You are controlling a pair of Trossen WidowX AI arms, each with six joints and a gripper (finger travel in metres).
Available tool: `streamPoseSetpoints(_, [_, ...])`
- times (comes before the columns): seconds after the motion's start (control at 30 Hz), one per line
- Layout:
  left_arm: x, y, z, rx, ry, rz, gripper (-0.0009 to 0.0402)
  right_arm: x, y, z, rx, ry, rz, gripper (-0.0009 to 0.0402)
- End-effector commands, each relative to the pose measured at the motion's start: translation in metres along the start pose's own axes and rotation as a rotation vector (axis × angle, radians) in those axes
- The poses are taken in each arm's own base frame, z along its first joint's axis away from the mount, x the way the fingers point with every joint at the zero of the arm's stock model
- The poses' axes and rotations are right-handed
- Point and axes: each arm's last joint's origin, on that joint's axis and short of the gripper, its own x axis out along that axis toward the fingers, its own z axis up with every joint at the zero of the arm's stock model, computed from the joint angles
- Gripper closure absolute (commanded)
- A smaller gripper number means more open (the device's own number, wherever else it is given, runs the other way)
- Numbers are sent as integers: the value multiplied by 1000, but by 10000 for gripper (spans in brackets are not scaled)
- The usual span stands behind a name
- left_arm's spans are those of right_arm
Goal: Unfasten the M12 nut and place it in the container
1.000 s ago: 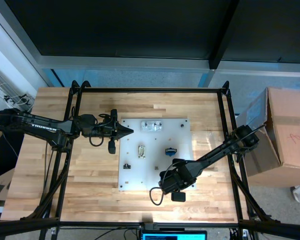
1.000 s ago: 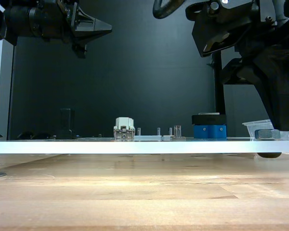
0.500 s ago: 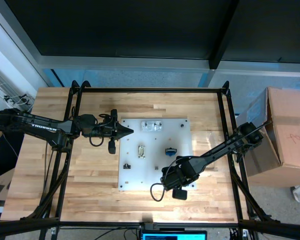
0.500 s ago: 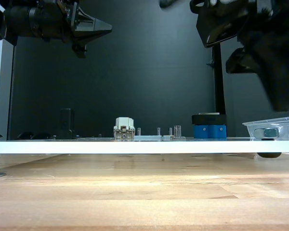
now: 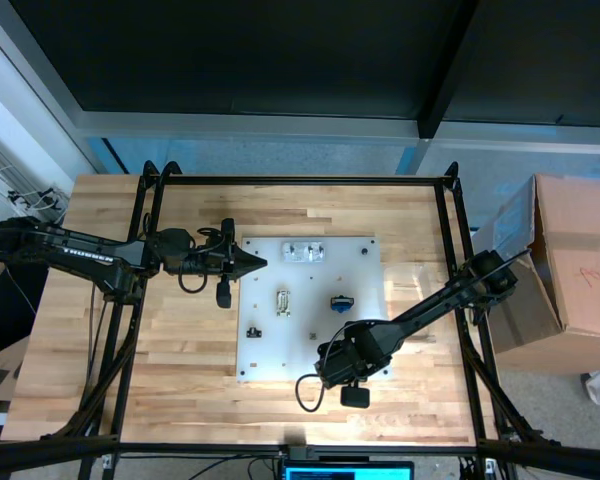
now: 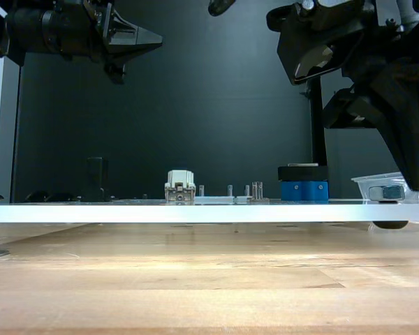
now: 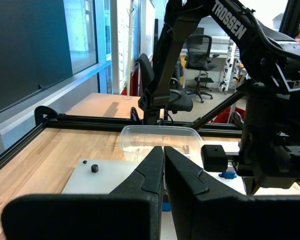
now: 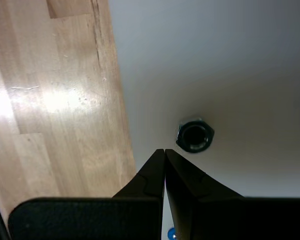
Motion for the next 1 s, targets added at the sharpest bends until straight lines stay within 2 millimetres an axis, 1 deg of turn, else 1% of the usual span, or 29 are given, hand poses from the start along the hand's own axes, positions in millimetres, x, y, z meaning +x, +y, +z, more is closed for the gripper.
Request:
streamPoseSetpoints(0.03, [0,0,0,0,0,0,393,1,-1,1,-5,-5,-9,393])
streamPoseSetpoints(0.1, [0,0,0,0,0,0,393,-1,-4,1,4,-33,-68,394])
streamPoseSetpoints(0.23, [0,0,0,0,0,0,393,-9,-13,-4,37,-55,-259,394])
streamPoseSetpoints(0.3, [0,0,0,0,0,0,393,-14,-14,-5,39,-51,-294,393])
streamPoseSetpoints(0.37, [0,0,0,0,0,0,393,-17,-12,-4,41,-54,-271,393])
streamPoseSetpoints(0.53, [0,0,0,0,0,0,393,-25,-6,-3,41,-9,-124,393])
streamPoseSetpoints(0.7, [0,0,0,0,0,0,393,-24,1,0,29,19,30,393])
streamPoseSetpoints(0.8, [0,0,0,0,0,0,393,-20,3,2,11,-3,44,393])
streamPoseSetpoints(1.0, [0,0,0,0,0,0,393,-8,1,0,13,-16,51,393])
